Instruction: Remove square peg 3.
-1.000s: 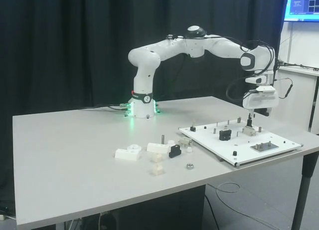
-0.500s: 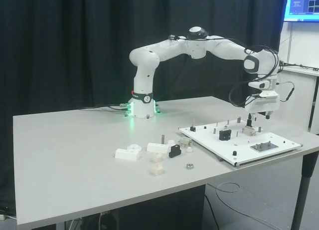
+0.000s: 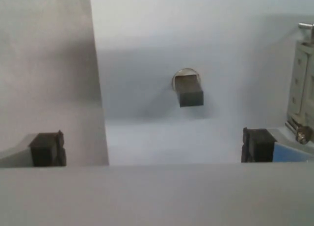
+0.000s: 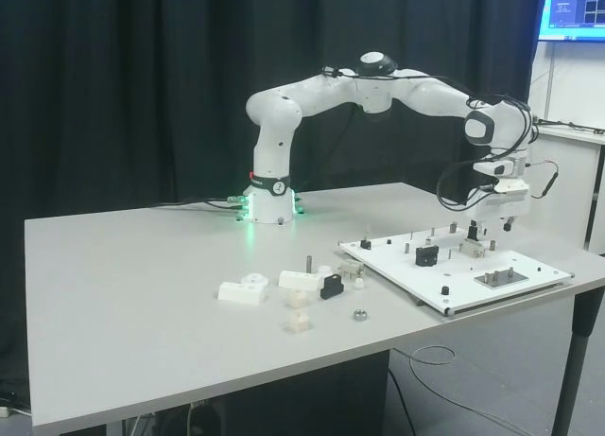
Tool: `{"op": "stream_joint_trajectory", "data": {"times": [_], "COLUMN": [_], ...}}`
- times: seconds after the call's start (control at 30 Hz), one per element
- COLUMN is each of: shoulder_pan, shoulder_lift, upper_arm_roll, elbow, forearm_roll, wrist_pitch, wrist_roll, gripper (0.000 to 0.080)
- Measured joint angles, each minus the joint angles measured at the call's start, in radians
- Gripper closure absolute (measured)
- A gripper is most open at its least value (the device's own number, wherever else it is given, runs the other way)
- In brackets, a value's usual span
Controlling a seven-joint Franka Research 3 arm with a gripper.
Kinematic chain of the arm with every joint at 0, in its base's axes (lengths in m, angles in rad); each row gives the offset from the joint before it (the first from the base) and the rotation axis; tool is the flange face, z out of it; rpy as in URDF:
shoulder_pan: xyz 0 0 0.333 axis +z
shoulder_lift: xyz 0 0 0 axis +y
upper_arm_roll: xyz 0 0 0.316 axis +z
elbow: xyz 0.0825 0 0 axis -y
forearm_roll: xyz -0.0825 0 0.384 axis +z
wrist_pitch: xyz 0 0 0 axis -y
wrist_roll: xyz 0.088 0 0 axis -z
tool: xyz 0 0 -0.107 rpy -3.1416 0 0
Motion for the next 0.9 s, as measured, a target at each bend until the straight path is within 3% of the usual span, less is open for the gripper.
{"op": "stream_joint_trajectory", "data": {"times": [0.9], "shoulder_pan": [-0.064], "shoulder_lift": [0.0], "upper_arm_roll": [0.046], "elbow": [0.038], "forearm_roll": [-0.008], "wrist_pitch": [0.014], "wrist_roll": [-0.023], "gripper": [0.0003]}}
